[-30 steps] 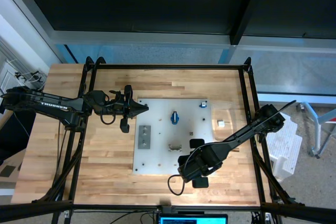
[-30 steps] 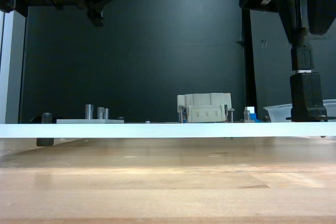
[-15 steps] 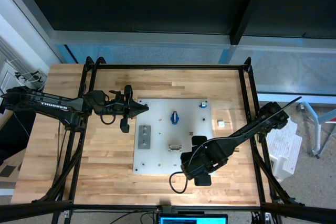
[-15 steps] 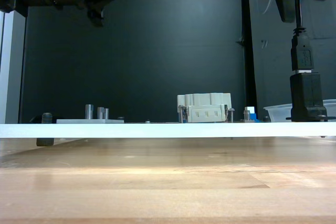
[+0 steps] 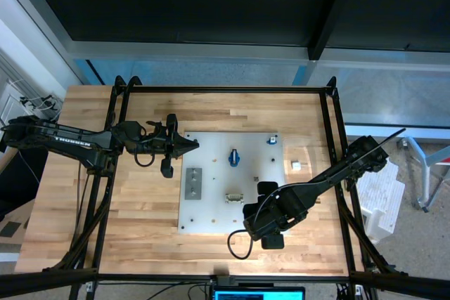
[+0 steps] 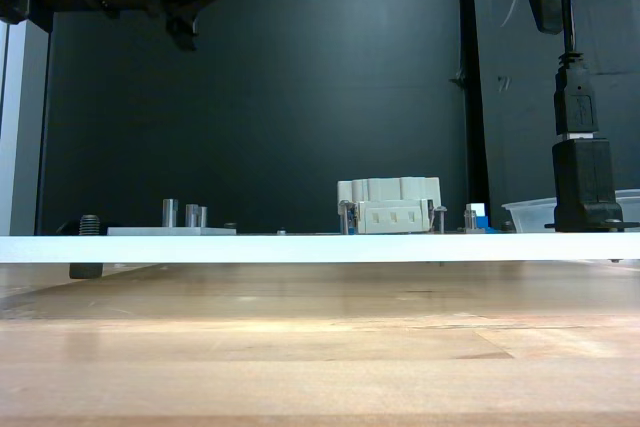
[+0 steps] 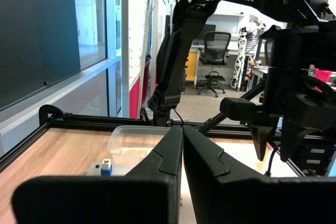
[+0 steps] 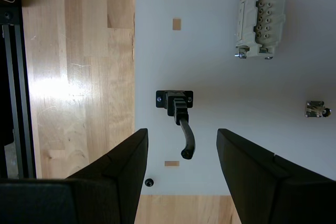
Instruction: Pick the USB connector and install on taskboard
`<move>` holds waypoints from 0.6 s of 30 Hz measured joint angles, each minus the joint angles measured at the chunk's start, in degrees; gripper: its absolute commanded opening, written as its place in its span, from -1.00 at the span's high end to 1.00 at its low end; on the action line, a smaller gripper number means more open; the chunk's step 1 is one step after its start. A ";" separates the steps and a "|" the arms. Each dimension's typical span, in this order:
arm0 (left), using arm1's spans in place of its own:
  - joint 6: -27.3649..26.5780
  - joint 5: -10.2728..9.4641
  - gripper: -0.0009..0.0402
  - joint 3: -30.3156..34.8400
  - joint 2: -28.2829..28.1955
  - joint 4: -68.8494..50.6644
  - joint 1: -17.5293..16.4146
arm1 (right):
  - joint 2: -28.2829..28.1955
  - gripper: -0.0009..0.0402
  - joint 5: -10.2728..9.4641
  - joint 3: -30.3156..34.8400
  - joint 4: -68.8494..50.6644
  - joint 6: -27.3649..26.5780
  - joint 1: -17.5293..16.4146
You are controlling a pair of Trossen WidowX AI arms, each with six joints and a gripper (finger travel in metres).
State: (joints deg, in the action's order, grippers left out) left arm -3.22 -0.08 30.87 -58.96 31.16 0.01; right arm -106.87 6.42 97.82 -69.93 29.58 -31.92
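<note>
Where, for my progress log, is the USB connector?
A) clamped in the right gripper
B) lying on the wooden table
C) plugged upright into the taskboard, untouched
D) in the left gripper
C: the USB connector stands in the taskboard, right gripper open above it; left gripper shut, raised over the board's left edge.

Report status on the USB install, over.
Left gripper shut, parked high over board's far left corner. Right gripper open, above the USB. USB upright in black socket on board, not gripped.
</note>
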 measured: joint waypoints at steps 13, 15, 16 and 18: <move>0.00 0.02 0.96 0.00 0.00 0.00 0.00 | 3.48 0.08 1.20 0.00 0.52 -2.93 2.29; -0.02 0.00 0.96 0.00 0.00 0.02 0.00 | 4.50 0.08 1.88 -0.13 0.79 -4.09 3.19; -0.02 0.00 0.96 0.00 0.00 0.00 0.00 | 5.16 0.08 2.03 -0.44 1.03 -4.70 3.72; -0.02 0.00 0.96 0.00 0.00 0.00 0.00 | 6.78 0.09 2.14 -1.51 2.01 -5.95 5.05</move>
State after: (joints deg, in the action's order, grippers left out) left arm -3.25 -0.08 30.87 -58.96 31.16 0.01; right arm -100.09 8.56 96.31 -67.92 23.64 -26.87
